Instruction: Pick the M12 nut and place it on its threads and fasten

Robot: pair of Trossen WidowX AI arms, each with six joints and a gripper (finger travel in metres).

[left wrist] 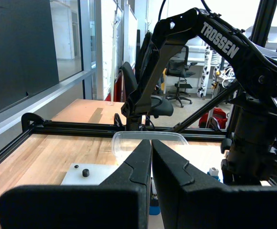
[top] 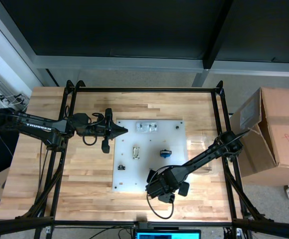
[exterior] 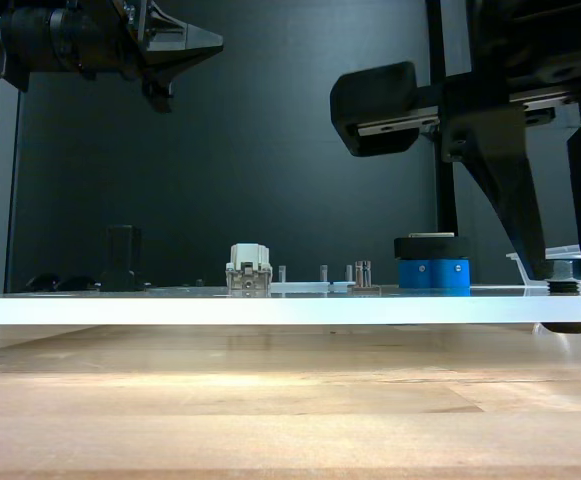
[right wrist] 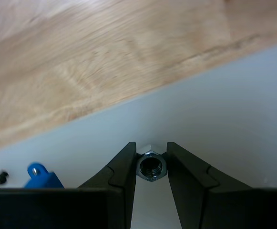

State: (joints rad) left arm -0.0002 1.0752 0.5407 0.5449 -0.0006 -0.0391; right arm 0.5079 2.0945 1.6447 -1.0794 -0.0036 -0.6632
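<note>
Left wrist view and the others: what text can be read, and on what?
"TROSSEN": right arm, white letters.
"TROSSEN": left arm, small.
Cardboard box: red scrawl, unreadable.
Left gripper, shut above the far left of the board, and right gripper, holding the M12 nut at its near right: no text.

High view looks down, low view level; both share the board (top: 129,181).

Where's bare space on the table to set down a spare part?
Free: table wood left of the white board, and the strip between its far edge and the frame rail. Crowded: the board's near right, where the right gripper is shut on the M12 nut atop its stud. The left gripper, shut, hovers over the far left corner.
</note>
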